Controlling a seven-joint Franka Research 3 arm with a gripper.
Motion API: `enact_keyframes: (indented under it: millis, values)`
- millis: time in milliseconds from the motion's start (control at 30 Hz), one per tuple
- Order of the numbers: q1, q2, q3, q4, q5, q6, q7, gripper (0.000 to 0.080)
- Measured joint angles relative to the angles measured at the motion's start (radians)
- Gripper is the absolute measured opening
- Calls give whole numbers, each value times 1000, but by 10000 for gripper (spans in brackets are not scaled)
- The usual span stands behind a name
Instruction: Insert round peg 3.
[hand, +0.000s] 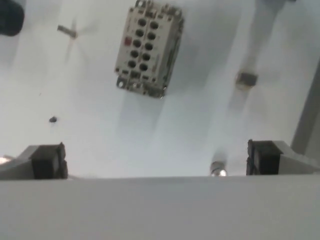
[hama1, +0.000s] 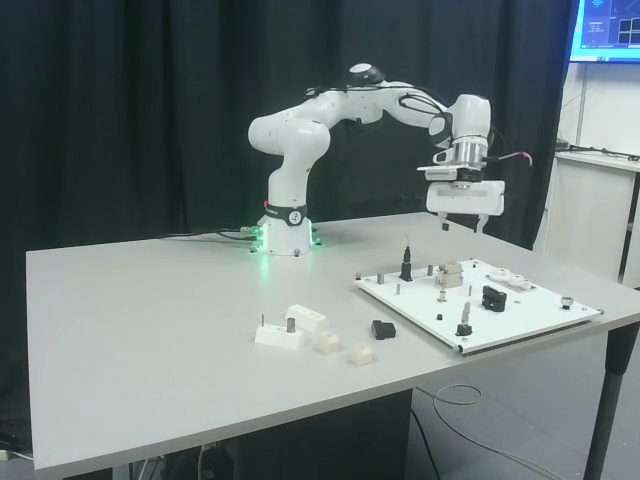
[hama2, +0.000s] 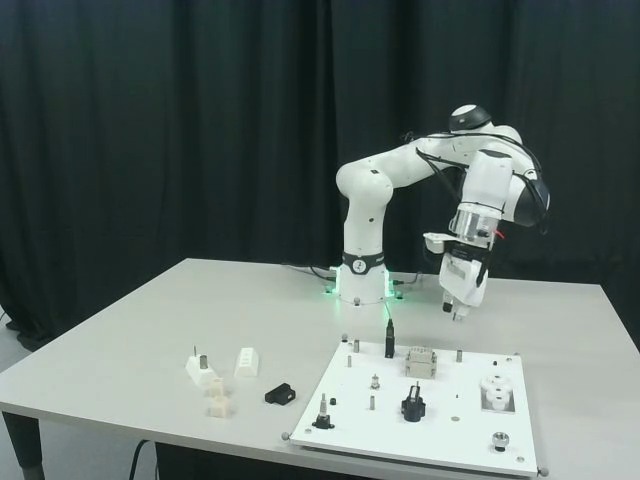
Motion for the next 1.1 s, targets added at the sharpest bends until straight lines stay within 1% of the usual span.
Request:
enact_keyframes:
  millis: [433, 1100]
  values:
    - [16, 0, -50, -40, -8, -63, -63, 800]
    - [26, 3, -146, -59, -12, -196, -169, 800]
